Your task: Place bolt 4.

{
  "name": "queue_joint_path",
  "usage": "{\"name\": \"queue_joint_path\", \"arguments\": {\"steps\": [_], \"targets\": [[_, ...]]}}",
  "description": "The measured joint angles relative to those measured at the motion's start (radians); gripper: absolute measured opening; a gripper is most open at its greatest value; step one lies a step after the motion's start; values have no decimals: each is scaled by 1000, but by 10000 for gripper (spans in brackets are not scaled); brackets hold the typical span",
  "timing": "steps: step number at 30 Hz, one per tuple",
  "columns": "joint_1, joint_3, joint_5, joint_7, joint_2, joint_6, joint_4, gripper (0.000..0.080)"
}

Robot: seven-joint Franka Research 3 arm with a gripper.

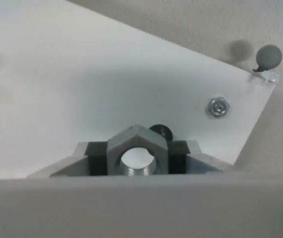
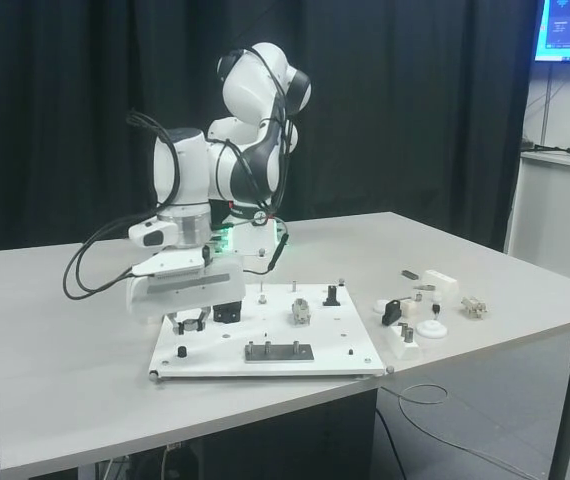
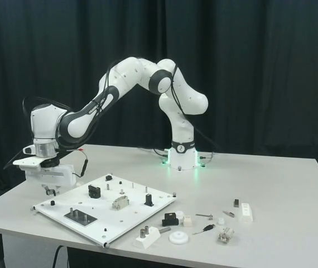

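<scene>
Hanging low over one corner of the white board [image 2: 265,350], the jaws [image 1: 136,158] are shut tight on a grey six-sided nut [image 1: 137,157] with a round threaded hole through it. Black pads [image 1: 96,157] press on both flat sides of the nut. Just past the nut a small black bolt [image 1: 161,132] stands up from the board, with its round top peeking over the nut's edge. I cannot tell if that is bolt 4, or if the nut touches it. A small shiny screw [image 1: 219,107] sits flat on the board close by, near the board's edge. A grey ball [image 1: 269,56] sticks up at the board's corner. In the room views the white arm [image 3: 120,84] bends far over from its base [image 3: 182,156] and reaches down to the board's corner farthest from the loose parts. The board lies on the grey desk [image 2: 55,300]. On it are a dark plate with pegs [image 2: 278,351], a black block [image 3: 94,191] and a few small upright bits. Off the board, little white and black parts [image 3: 176,223] lie loose on the desk.
</scene>
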Motion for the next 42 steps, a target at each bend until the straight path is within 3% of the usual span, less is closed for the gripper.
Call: {"name": "queue_joint_path", "arguments": {"steps": [25, 42], "targets": [[15, -10, -1, -24, -1, 66, -44, 230], [20, -10, -1, -28, -1, 79, -48, 230]]}}
